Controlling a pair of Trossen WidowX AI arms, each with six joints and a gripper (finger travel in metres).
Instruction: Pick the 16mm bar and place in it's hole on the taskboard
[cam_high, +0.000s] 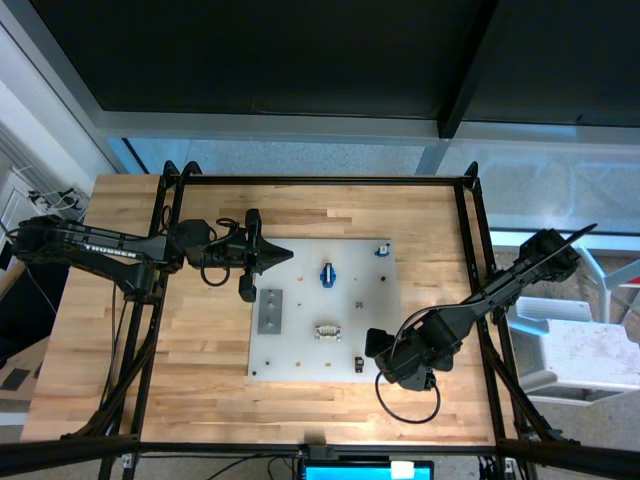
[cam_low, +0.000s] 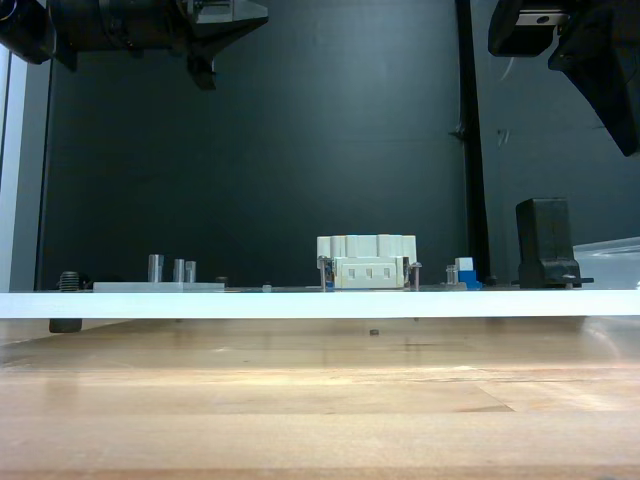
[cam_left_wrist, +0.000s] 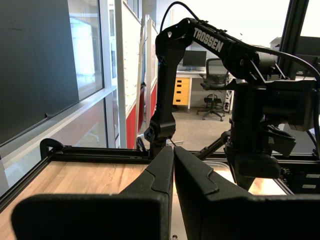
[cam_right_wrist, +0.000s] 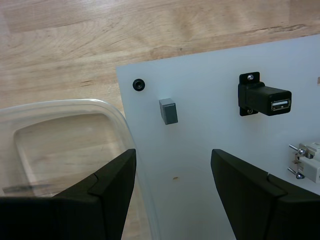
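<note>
The left claw (cam_high: 286, 255) hangs high over the far left edge of the task board (cam_high: 300, 352), its two fingers pressed together with nothing showing between them. Below that claw and a little nearer, a grey block (cam_high: 270, 312) sits on the board. From table height three short metal pegs (cam_low: 156, 268) stand up out of it. One of them may be the 16mm bar, but I cannot tell which, nor whether it sits fully in its hole (neither claw has it, that much is plain).

The right claw (cam_right_wrist: 172, 156) hovers over the board's near right corner, fingers spread wide and empty. Under it lies a small grey square stud (cam_right_wrist: 168, 111), with a black USB socket (cam_right_wrist: 265, 100) off to one side and a clear plastic tub (cam_right_wrist: 65, 107) beside the board's edge.

I'd judge the pick either not yet begun or the job already over; nothing here settles it. The only lettering I can read is TROSSEN, in white on the right arm (cam_left_wrist: 207, 40) and on the left arm (cam_high: 110, 250).
</note>
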